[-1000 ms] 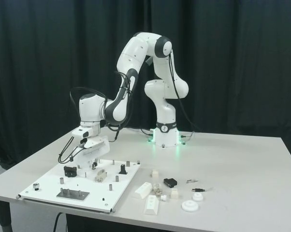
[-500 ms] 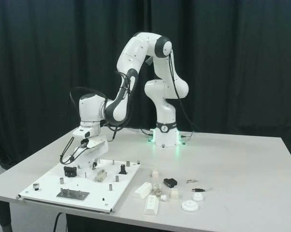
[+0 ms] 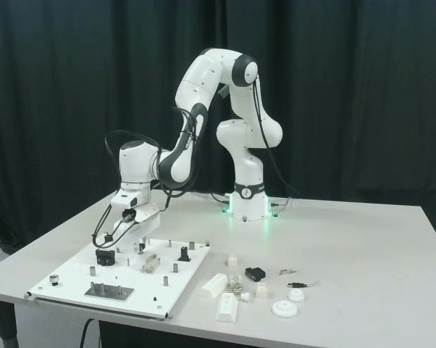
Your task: Remove BNC.
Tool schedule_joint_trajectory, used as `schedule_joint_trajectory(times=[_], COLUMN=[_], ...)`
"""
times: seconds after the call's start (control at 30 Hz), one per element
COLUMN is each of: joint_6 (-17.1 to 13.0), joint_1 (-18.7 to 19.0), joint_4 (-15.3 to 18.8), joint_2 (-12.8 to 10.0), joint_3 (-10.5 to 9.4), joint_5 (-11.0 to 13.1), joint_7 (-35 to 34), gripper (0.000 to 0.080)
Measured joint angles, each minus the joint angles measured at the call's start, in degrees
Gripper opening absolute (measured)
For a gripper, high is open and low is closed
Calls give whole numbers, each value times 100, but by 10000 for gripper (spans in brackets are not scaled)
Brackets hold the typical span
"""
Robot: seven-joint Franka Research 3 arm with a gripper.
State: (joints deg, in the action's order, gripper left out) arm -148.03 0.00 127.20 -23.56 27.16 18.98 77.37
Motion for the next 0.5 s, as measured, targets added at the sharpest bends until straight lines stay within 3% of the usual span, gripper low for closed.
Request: schedule_joint_trajectory(times=[0.5], joint_6=[-5], joint_1=[9], joint_4=[0], joint_2=[-2], joint_3=[0], joint_5=[-77], joint_7=[307], gripper=[120])
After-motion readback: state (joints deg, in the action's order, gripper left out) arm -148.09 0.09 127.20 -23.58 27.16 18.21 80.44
